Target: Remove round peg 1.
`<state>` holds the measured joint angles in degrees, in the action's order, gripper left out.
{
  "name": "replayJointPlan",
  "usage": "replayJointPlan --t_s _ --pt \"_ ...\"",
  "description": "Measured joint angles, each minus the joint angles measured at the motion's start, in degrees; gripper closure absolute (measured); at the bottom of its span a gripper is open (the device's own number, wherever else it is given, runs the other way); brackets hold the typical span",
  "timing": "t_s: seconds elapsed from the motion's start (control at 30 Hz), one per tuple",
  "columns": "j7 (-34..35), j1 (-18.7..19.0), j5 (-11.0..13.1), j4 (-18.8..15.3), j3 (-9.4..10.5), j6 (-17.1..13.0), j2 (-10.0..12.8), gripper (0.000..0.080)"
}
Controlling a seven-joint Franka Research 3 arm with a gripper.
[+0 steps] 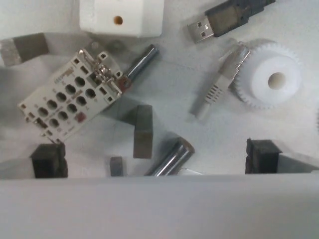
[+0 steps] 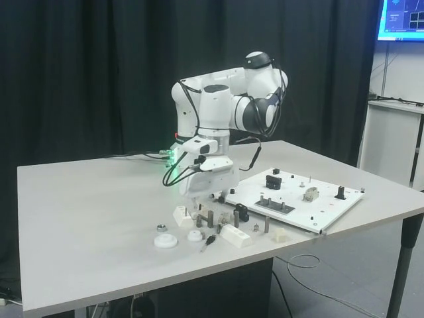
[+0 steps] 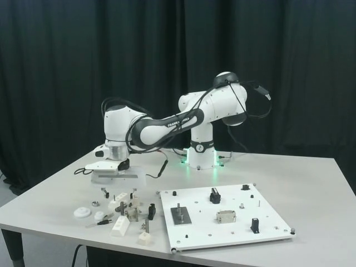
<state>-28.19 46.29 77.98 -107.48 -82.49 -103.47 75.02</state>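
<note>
**Claw hangs wide open above the loose parts, nothing in it**

The white arm (image 3: 167, 125) reaches out from its base and holds the claw (image 1: 154, 159) over the cluster of loose parts on the grey counter (image 2: 86, 199), beside the white square assembly board (image 3: 222, 217). In the wrist view the two black fingertips (image 1: 49, 160) stand far apart with nothing between them.

Directly below lies a shiny metal round peg (image 1: 172, 158), flat on the counter, roughly midway between the fingertips. A second shiny metal round peg (image 1: 142, 60) lies farther off, its end touching a white multi-hole connector block (image 1: 70, 97). I cannot tell which one is peg 1.

Nearby sit a white plastic toothed gear (image 1: 271, 74), a black USB plug (image 1: 224, 20), a grey network-cable plug (image 1: 222, 82) and a white block with a round hole (image 1: 122, 17).
</note>
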Motion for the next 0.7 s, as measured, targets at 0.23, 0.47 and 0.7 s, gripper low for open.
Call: replayJointPlan --t_s 0.23,0.47,0.7 --pt "0.3 0.2 -0.3 0.4 -1.10 1.2 0.0 0.0003" --pt "0.4 0.4 -0.4 0.5 -1.65 1.6 -0.1 0.0003" --pt "0.4 0.6 -0.4 0.5 -1.90 1.6 -0.1 0.0003"
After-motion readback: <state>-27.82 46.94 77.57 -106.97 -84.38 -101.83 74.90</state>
